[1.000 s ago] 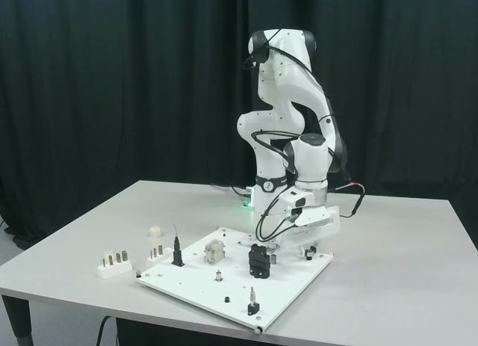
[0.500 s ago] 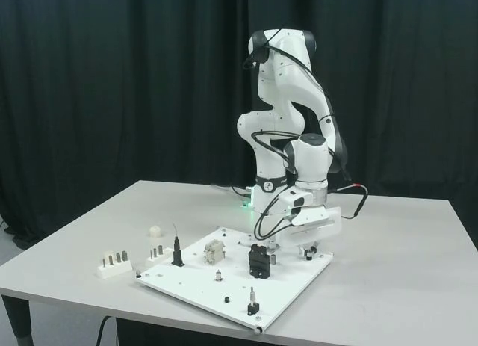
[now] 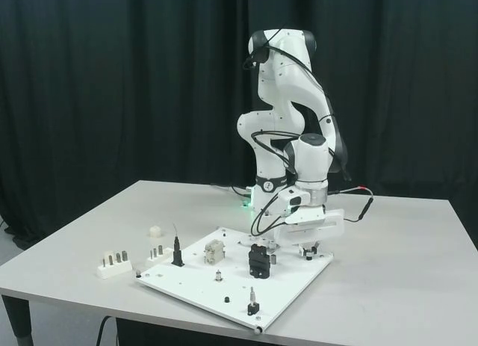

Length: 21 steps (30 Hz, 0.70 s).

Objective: Insert bolt 4.

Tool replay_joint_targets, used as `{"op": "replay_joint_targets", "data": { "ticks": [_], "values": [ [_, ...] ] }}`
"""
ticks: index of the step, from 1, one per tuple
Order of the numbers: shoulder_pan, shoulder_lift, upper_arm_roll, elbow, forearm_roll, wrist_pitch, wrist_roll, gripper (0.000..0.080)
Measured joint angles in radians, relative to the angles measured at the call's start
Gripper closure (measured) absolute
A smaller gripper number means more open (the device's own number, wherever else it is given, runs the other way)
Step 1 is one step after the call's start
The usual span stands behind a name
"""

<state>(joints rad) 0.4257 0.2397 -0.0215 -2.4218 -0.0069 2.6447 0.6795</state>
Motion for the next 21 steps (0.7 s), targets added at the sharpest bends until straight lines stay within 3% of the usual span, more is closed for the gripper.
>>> {"op": "replay_joint_targets", "data": {
  "ticks": [21],
  "values": [
    [0.000, 0.000, 0.002, 0.000, 0.002, 0.000, 0.347, 0.0577]
  ]
}}
